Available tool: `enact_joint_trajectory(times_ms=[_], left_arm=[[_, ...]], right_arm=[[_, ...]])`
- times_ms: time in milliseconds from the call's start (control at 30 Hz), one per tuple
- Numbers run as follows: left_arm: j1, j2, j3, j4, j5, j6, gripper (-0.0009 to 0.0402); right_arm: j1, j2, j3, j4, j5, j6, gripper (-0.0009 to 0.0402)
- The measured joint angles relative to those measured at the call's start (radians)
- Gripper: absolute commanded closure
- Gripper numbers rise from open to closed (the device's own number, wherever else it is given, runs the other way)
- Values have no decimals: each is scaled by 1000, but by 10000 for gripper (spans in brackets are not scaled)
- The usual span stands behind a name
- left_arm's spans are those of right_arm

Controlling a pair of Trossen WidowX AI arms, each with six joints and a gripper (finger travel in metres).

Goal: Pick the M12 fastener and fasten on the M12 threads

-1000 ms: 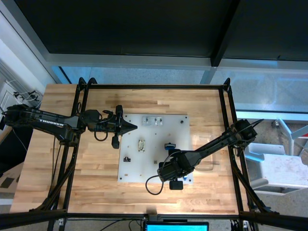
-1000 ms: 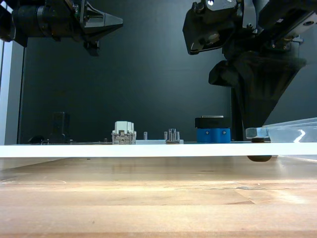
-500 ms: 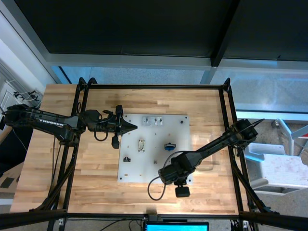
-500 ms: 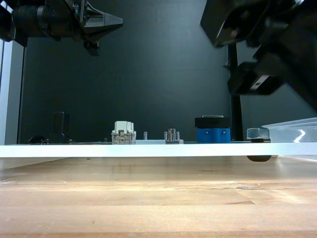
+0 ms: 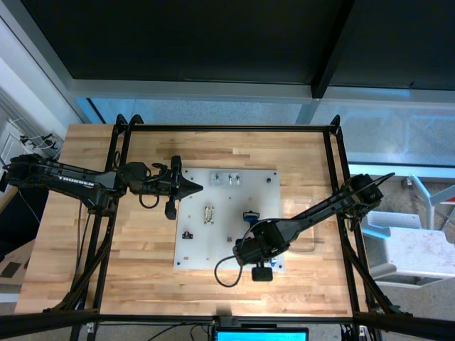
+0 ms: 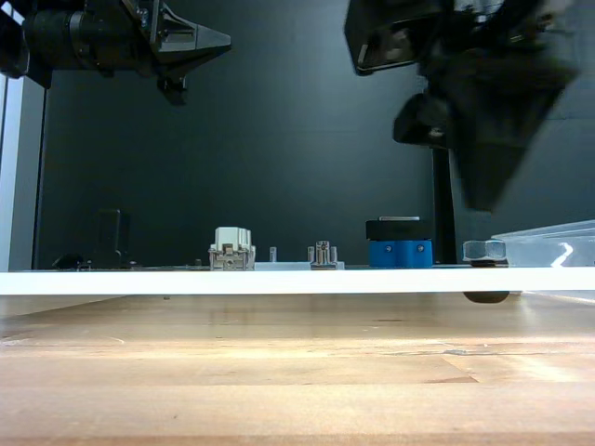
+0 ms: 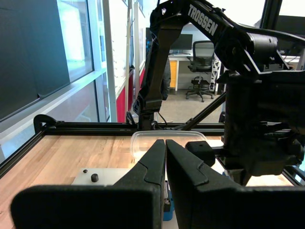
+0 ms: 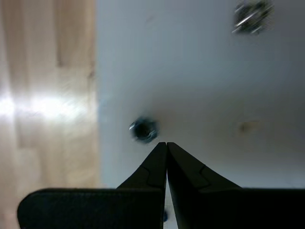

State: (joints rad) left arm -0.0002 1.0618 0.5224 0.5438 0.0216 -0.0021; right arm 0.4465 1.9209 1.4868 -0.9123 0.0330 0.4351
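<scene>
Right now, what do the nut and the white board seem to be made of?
Nut: silver with bright glints, probably bare metal. Board: flat matte white, likely plastic. Right gripper, shut and empty, hovers above the nut; left gripper, shut, hangs over the board's far left edge.

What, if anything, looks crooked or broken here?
Nothing stands out. The silver nut sits level on the white board. The right tool hangs shut above it; the left tool hovers shut over the board's left edge.
</scene>
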Motion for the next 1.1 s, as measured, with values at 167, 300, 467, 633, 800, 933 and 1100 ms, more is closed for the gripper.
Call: enact_joint_trajectory(times_ms=[167, 300, 467, 633, 800, 933, 1100], left_arm=[[0, 0, 0, 0, 0, 0, 393], [0, 0, 0, 0, 0, 0, 393], [0, 0, 0, 0, 0, 0, 393], [0, 0, 0, 0, 0, 0, 393], [0, 0, 0, 0, 0, 0, 393], [0, 0, 0, 0, 0, 0, 393], [0, 0, 0, 0, 0, 0, 393]], right_arm=[[-16, 18, 0, 5, 16, -14, 393], [-23, 42, -4, 20, 25, -22, 393], [-19, 60, -5, 27, 15, -23, 393], [-21, 63, -5, 32, -20, -24, 393], [-21, 63, -6, 29, -229, -24, 393], [-14, 57, -6, 24, -340, -31, 393], [-15, 44, -6, 9, -234, -18, 393]])
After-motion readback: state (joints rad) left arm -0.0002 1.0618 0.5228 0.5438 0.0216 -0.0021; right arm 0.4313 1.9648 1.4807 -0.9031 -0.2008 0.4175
